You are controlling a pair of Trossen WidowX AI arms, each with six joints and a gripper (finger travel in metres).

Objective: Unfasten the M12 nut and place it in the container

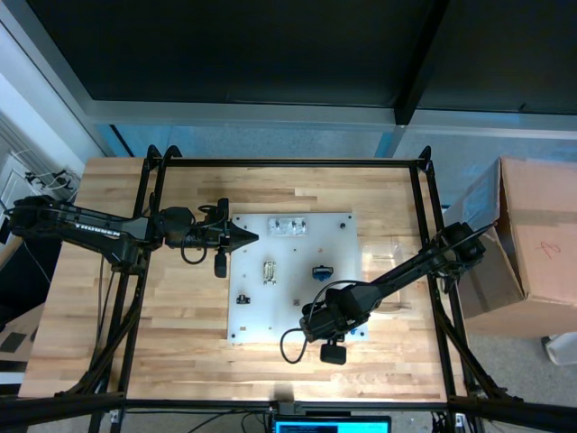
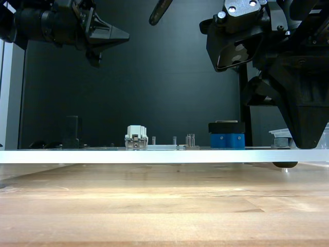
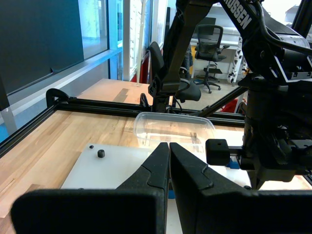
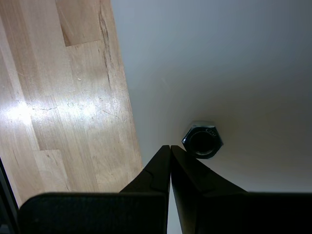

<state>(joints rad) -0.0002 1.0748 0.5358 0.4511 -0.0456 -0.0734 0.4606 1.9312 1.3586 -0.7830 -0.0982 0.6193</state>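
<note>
Glinting nut [image 4: 202,140] beside right end effector [image 4: 170,147]; left end effector [image 3: 169,145] aloft.

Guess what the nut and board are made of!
Nut: probably metal, silvery glint on hex edges; sits on the board, beside the shut right claw, unheld; on its stud? Cannot tell. Board: smooth matte white, maybe plastic. Left claw, shut, hovers at its left edge.
</note>
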